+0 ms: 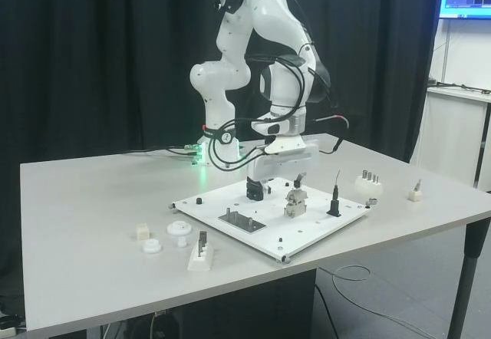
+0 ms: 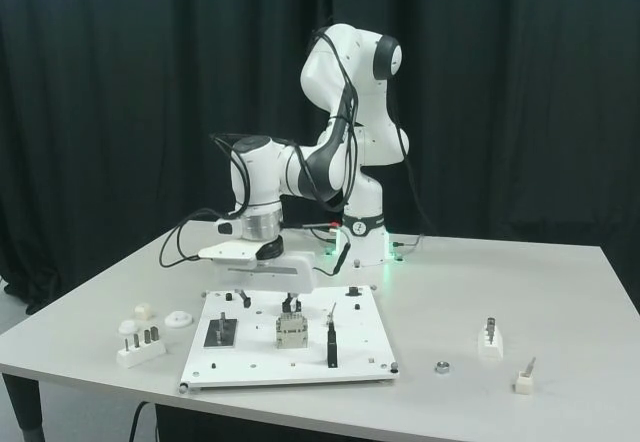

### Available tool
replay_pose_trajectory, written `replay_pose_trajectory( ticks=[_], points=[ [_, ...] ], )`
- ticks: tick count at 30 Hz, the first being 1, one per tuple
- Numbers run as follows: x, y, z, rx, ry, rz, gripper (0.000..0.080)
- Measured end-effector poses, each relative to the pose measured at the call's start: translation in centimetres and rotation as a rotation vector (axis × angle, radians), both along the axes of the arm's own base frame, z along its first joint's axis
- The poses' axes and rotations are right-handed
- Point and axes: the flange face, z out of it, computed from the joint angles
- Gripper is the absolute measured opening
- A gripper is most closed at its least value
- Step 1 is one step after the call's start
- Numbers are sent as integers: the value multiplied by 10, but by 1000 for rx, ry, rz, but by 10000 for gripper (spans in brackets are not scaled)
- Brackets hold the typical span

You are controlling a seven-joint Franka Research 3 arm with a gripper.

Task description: Insert waterproof.

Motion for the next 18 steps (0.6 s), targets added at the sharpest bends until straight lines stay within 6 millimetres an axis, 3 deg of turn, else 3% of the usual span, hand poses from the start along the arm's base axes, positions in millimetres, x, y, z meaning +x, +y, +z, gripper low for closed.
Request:
replay_pose_trajectory(
  ticks=[18],
  points=[
    [-1, 4, -9, -2, 14, -11, 800]
  ],
)
